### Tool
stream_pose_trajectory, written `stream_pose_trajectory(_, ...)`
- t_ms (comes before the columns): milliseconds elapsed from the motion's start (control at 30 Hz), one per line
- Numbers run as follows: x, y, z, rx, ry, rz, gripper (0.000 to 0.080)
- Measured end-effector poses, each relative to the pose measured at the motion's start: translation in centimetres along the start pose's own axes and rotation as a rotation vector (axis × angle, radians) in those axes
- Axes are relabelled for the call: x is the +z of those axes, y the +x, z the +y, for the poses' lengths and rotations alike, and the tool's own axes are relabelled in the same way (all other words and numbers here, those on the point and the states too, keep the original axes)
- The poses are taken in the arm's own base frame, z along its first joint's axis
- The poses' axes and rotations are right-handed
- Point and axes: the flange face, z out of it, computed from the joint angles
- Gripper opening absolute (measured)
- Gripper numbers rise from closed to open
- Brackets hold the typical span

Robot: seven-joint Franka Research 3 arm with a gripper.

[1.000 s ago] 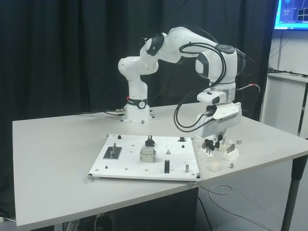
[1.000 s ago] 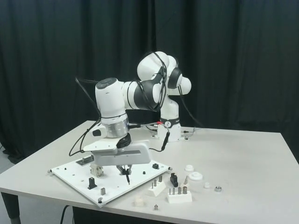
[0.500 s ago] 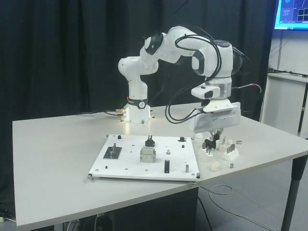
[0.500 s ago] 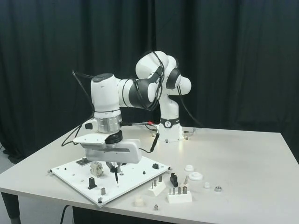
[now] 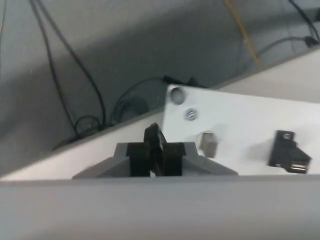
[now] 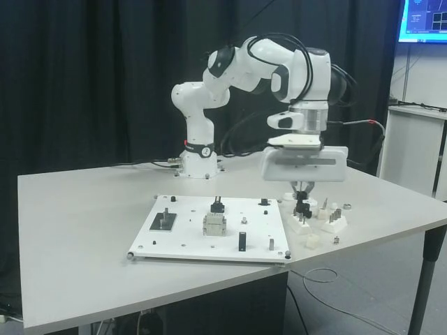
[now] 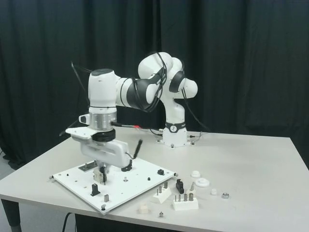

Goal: Insert USB.

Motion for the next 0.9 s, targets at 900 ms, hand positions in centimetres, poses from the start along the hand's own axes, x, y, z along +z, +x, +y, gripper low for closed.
stream_pose_trajectory(900,-0.2,9.6,7.0,0.657,-0.104,0.14,0.0051)
